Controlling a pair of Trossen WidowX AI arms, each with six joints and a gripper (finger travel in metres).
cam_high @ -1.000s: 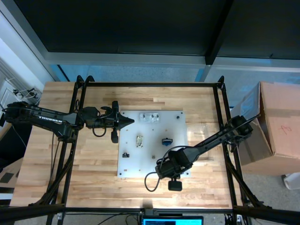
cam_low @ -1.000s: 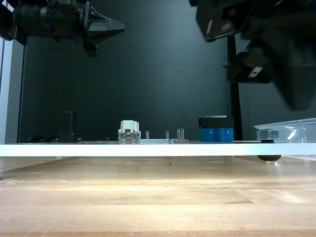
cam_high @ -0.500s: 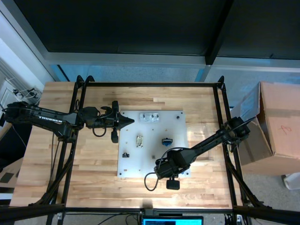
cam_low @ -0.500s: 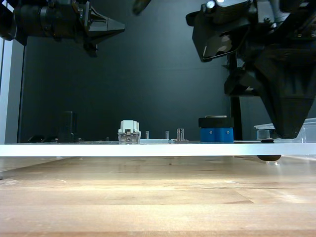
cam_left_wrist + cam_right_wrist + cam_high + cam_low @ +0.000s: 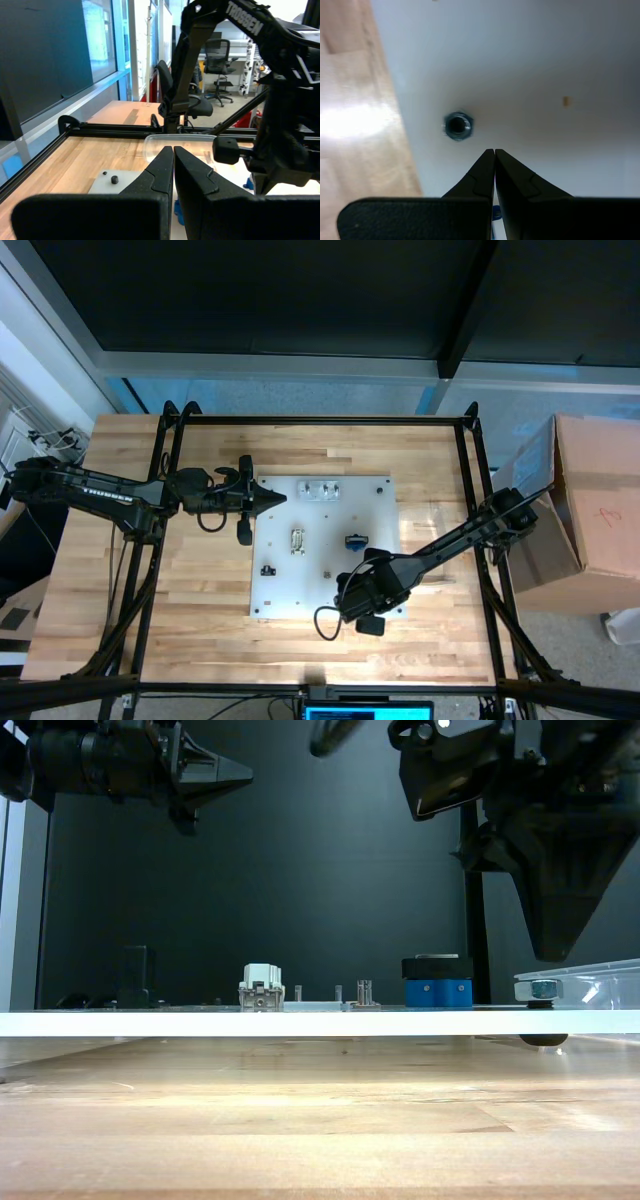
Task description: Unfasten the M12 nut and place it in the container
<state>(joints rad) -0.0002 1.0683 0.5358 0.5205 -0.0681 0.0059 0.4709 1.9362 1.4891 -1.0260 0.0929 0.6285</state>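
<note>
R tool (image 5: 494, 151) pressed together, empty, hanging above the nut (image 5: 457, 125) w/o touching it. Nut is on its stud (image 5: 541, 1005) at near-right edge of board (image 5: 545, 60), not in the clear tray (image 5: 605, 978); in low view the tray is just behind it. High view: R arm (image 5: 450, 540) covers the nut. L tool (image 5: 173, 149) pressed together, empty, high over board's far-left edge, well apart from nut.

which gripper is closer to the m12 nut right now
Right. The right gripper hangs just above the M12 nut, which sits on its stud, not touching it. The left gripper is high over the far left part of the board.
</note>
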